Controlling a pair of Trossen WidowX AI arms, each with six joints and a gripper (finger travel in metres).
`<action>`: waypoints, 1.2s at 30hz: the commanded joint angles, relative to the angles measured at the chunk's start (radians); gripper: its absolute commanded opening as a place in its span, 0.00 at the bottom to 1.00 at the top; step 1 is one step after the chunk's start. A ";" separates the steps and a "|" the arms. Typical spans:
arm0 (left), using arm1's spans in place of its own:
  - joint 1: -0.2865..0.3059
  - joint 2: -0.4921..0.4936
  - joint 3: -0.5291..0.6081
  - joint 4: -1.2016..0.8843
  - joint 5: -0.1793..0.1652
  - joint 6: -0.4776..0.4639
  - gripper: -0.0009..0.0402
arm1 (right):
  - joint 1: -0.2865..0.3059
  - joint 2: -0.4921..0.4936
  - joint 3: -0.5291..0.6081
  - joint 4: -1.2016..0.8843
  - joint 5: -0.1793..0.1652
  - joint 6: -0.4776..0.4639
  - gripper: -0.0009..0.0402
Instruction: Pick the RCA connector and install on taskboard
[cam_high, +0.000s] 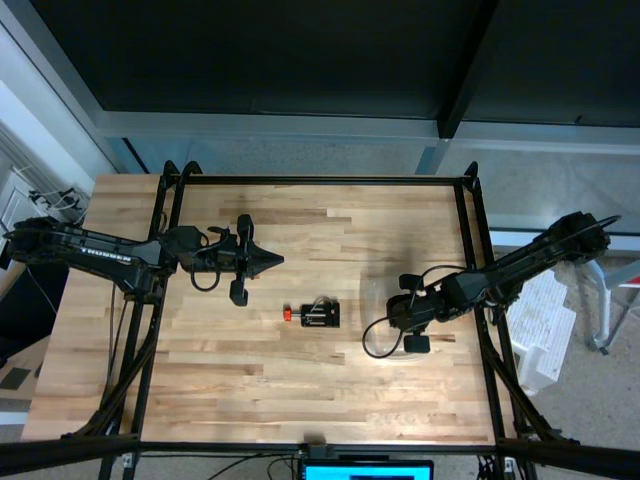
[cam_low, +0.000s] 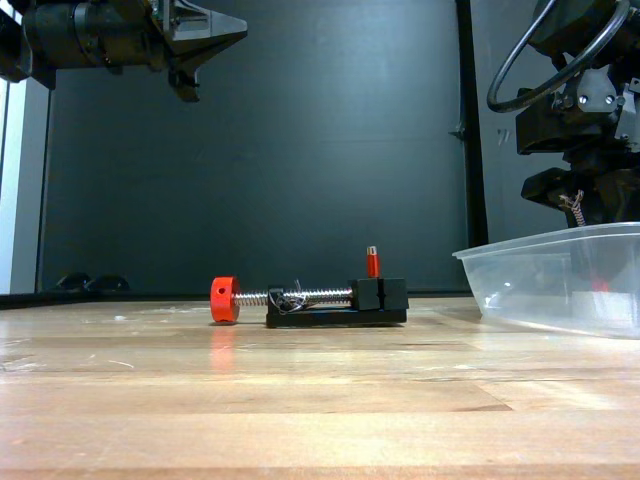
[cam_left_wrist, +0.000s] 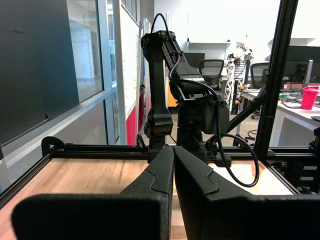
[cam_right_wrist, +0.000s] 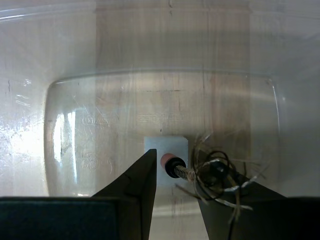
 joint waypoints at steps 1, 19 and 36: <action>0.000 0.000 0.000 0.000 0.000 0.000 0.02 | 0.000 -0.001 0.000 -0.001 0.000 -0.001 0.20; 0.000 0.000 0.000 0.000 0.000 0.000 0.02 | 0.000 -0.001 0.000 -0.003 0.000 -0.002 0.03; 0.000 0.000 0.000 0.000 0.000 0.000 0.02 | 0.000 -0.072 0.051 -0.098 -0.008 -0.003 0.03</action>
